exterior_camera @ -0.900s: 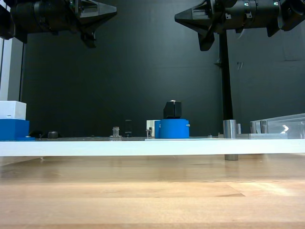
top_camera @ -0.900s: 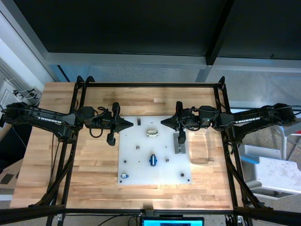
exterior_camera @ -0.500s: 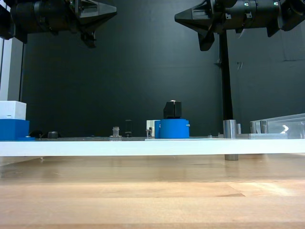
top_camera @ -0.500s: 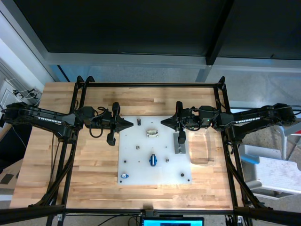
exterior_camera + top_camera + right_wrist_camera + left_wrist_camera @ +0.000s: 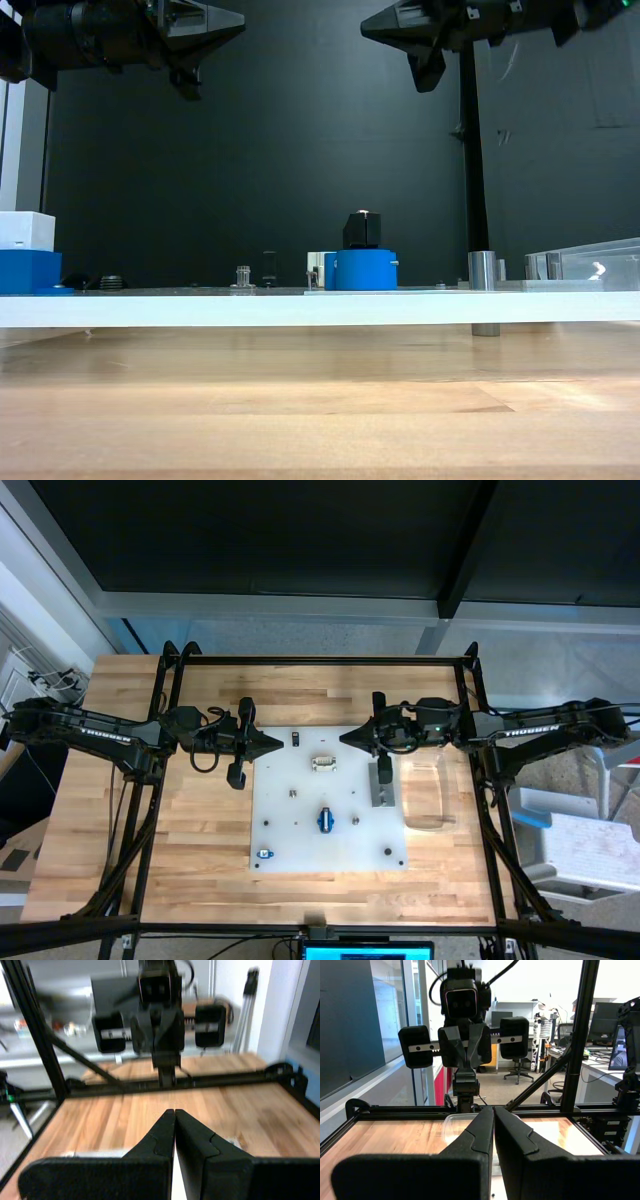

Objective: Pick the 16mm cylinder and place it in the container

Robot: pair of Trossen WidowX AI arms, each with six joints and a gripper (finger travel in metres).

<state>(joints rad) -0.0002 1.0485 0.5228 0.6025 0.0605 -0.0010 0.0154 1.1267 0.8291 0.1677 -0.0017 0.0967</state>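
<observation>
The 16mm cylinder (image 5: 355,820) is a short silvery peg standing upright on the white board (image 5: 300,840), just right of the blue-and-dark part (image 5: 325,820); the low view shows the cylinder (image 5: 483,270) too. The container (image 5: 425,792) is a clear tub lying off the board's right edge, its wall (image 5: 600,262) visible at table height. My left gripper (image 5: 280,745) hovers shut and empty over the board's far left edge. My right gripper (image 5: 343,738) hovers shut and empty over the far part of the board, high above the cylinder (image 5: 365,22). The two tips face each other.
A solid grey block (image 5: 384,785) stands between the cylinder and the container. A white connector (image 5: 322,764), a thin small peg (image 5: 292,792) and a small blue piece (image 5: 263,855) also sit on the board. Black frame rails (image 5: 320,661) surround the table.
The right gripper has risen a little and edged slightly left. The left arm and everything on the board stay as they were.
</observation>
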